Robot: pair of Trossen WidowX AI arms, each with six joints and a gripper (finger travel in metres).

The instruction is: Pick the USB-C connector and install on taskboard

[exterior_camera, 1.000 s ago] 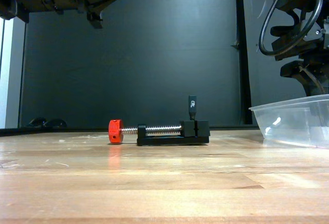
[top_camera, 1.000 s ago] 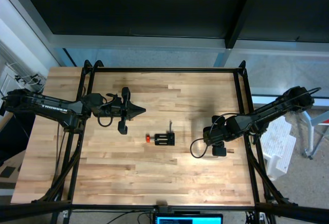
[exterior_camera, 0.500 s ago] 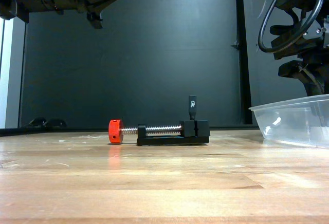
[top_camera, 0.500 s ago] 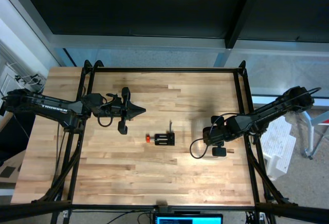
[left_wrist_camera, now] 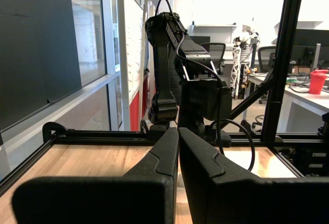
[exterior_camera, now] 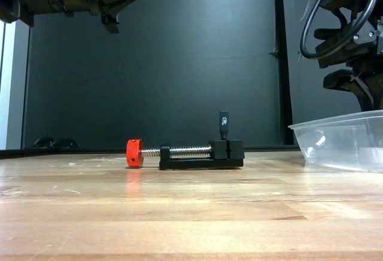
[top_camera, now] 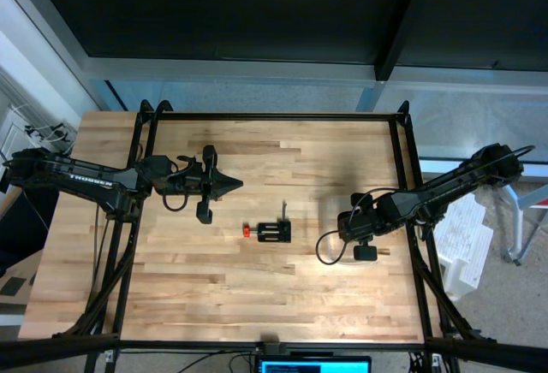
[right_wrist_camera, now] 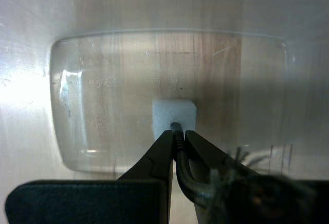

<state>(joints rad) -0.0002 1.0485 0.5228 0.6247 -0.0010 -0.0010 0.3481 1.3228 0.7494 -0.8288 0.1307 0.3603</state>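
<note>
The taskboard (top_camera: 267,232) is a small black block with an orange-red knob (exterior_camera: 134,152), lying mid-table; a short dark post (exterior_camera: 224,124) stands upright on it. My right gripper (right_wrist_camera: 177,131) hangs over the clear tray and is shut on the USB-C connector (right_wrist_camera: 176,127), a tiny dark tip with a braided lead trailing back between the fingers. Just beyond the tip lies a white square foam piece (right_wrist_camera: 174,114) on the tray floor. My left gripper (left_wrist_camera: 178,131) is shut on nothing, held high to the left of the taskboard (exterior_camera: 200,153).
The clear plastic tray (exterior_camera: 341,141) sits on the wooden table at the right, under the right arm. A black frame (top_camera: 274,117) borders the table's back and sides. Bare wood lies between the tray and the taskboard.
The right arm has risen very slightly above the tray. The left arm and the taskboard have not moved.
</note>
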